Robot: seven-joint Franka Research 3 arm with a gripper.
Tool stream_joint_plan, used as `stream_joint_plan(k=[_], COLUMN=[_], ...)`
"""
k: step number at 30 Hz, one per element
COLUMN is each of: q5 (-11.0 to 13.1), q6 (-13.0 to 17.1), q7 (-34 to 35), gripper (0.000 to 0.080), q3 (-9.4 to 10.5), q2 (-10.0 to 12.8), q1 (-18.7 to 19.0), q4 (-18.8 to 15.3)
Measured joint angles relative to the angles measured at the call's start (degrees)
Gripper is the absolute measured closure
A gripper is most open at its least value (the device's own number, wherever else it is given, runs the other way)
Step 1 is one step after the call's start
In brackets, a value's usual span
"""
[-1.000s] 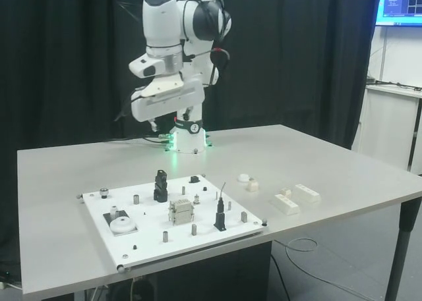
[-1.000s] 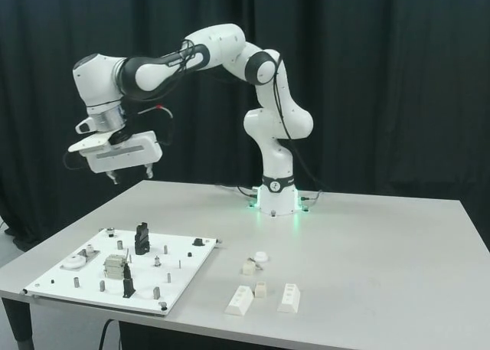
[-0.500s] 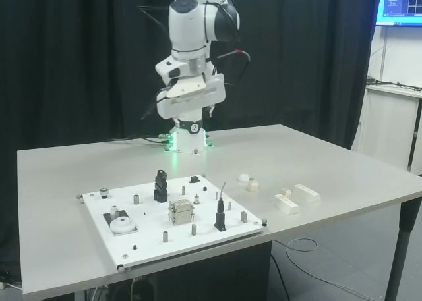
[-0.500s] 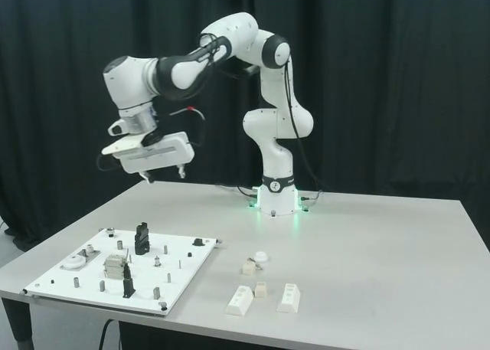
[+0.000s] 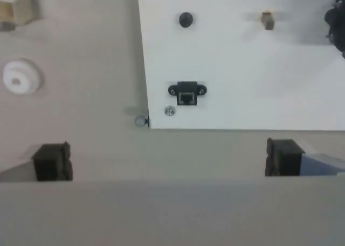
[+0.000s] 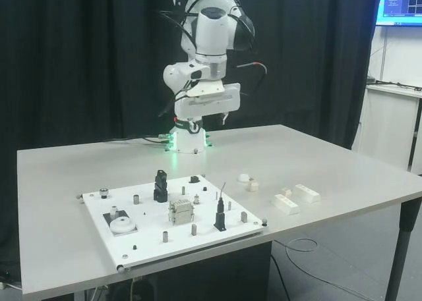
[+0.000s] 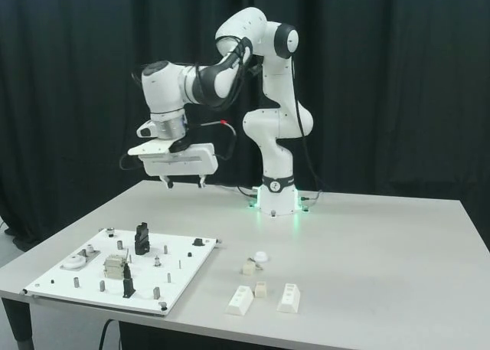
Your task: Pick medium gear.
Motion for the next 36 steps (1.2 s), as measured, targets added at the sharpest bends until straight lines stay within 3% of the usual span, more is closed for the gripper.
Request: stream_joint_plan(k=[11,20,29,36], q5=[-1.31,-1.2,-1.04,-1.11], q6=[4.68,8.2,15.76,21.0], q7=[5.61,10.05,12.06,12.09], gripper=[0.0003,0.0003,0.0003,0.0003], q3=[0.6,2.64,4.98,5.57], q2=[-1.62,-2.68,-5.01,-6.96], q1=[4.03,6.02,7.56,8.77], q4=[-5.4,-9.49,-15.13,-19.09])
